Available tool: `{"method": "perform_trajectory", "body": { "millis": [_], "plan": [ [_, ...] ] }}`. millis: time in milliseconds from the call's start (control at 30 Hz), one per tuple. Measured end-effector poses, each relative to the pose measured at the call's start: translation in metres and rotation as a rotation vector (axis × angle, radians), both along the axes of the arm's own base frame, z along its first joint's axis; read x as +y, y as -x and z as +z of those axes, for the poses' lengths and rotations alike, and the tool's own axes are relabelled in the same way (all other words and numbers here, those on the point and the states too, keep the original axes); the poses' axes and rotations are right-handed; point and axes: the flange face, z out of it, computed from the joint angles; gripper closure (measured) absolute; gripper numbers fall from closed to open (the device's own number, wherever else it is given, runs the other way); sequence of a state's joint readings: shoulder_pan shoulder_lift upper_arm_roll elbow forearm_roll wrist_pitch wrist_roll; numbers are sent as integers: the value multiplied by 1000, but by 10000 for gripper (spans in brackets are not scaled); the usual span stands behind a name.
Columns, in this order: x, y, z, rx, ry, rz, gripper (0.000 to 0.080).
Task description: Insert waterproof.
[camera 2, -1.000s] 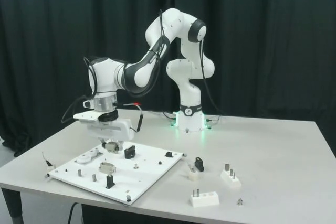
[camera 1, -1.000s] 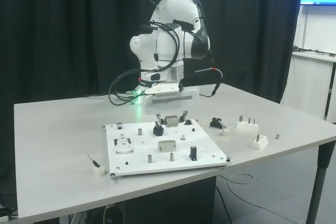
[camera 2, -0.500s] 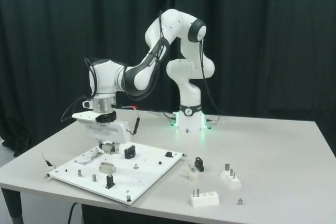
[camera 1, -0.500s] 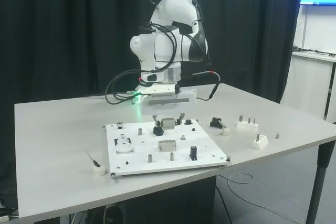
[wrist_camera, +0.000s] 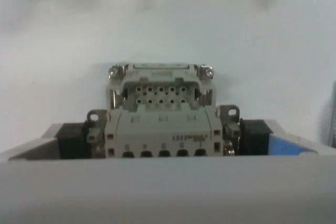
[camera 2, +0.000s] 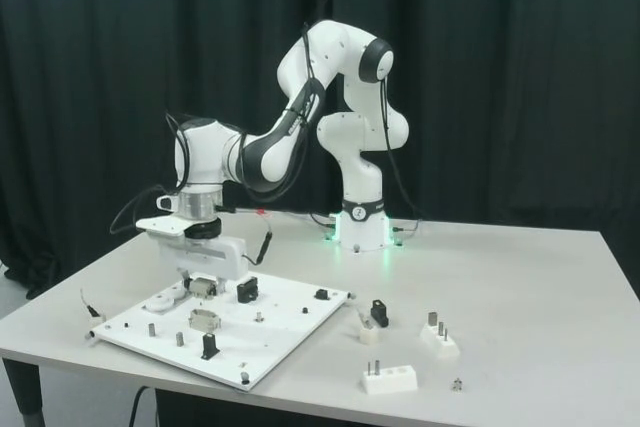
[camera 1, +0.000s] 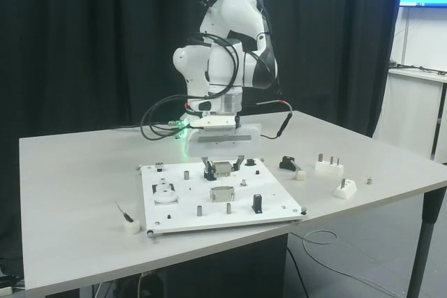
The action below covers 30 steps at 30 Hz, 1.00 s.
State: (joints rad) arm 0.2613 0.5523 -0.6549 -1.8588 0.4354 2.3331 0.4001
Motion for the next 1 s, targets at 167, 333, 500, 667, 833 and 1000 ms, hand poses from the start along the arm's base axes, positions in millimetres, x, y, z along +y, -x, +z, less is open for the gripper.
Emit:
{"method": "perform_trajectory", "body": {
  "millis": [167,333,500,667,833,1000],
  "plan": [
    [0,-1,-4,-5,2,1,184],
    [0,-1,-7,-7,-4,-4,184],
    [-2,-1,-10,-12,-11,-10,184],
    [-4,0,-13,-12,-17,-15,184],
    [-4,0,-16,-11,-22,-27,184],
    [-4,0,-19,-9,-27,-46,184]
  ]
}}
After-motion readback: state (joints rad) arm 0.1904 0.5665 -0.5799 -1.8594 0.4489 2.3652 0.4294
